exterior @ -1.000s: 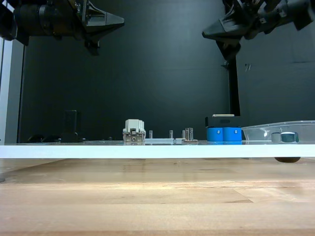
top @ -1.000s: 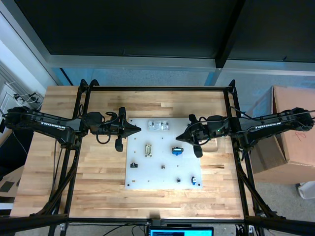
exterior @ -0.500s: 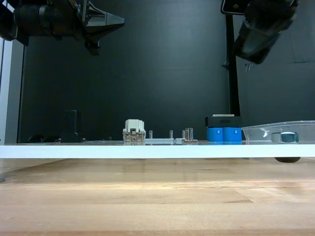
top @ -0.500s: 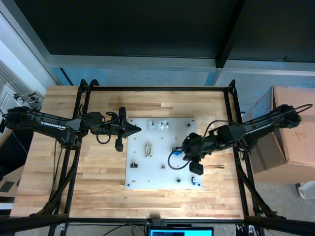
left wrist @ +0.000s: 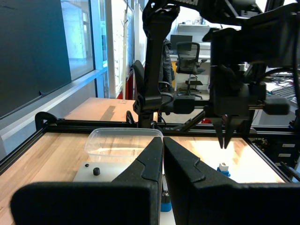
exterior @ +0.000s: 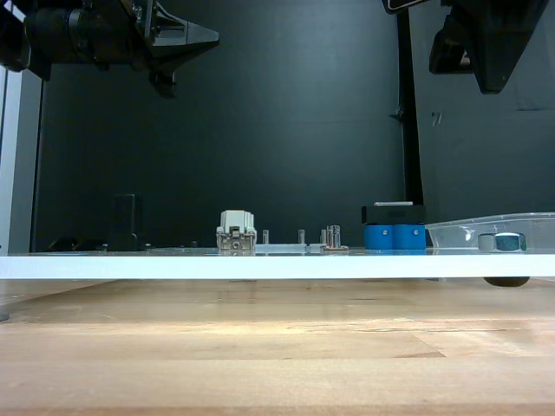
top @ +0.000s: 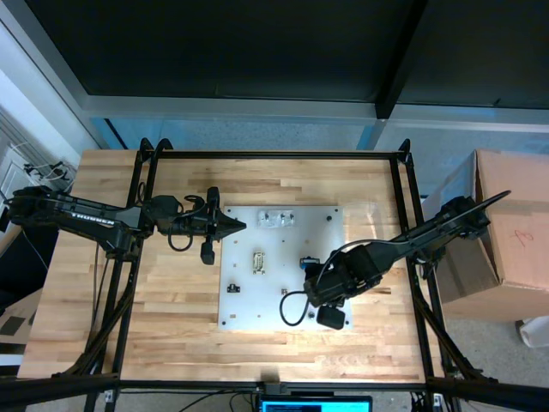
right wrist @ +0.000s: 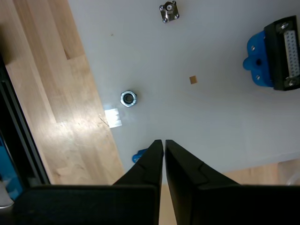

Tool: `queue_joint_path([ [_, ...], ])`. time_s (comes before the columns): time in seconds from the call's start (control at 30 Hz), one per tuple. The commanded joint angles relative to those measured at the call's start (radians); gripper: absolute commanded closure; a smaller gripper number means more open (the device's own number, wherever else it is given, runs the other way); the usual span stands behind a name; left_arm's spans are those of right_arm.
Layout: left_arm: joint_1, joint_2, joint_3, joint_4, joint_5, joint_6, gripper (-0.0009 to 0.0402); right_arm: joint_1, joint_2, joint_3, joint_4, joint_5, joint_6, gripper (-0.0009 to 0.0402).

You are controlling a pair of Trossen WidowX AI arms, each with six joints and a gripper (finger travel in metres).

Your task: Unfasten the M12 nut and place it in the container

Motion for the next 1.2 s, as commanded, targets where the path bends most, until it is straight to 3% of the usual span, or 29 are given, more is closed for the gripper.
queue_joint_path([
  [0.03,0.0,0.0,0.0,0.0,0.0,0.0,0.0393,0.003,0.018,0.026,-0.001,0.0,0.014,0.0338],
  [0.3,0.0,0.0,0.0,0.0,0.0,0.0,0.0393,0.003,0.082,0.024,0.02,0.001,0.024,0.0229],
  [0.5,0.0,0.0,0.0,0.0,0.0,0.0,0.0393,0.007,0.153,0.024,0.071,0.0,0.023,0.0185],
  [1.2,0.0,0.0,0.0,0.0,0.0,0.0,0.0393,0.048,0.31,0.021,0.173,0.0,0.027,0.0174],
])
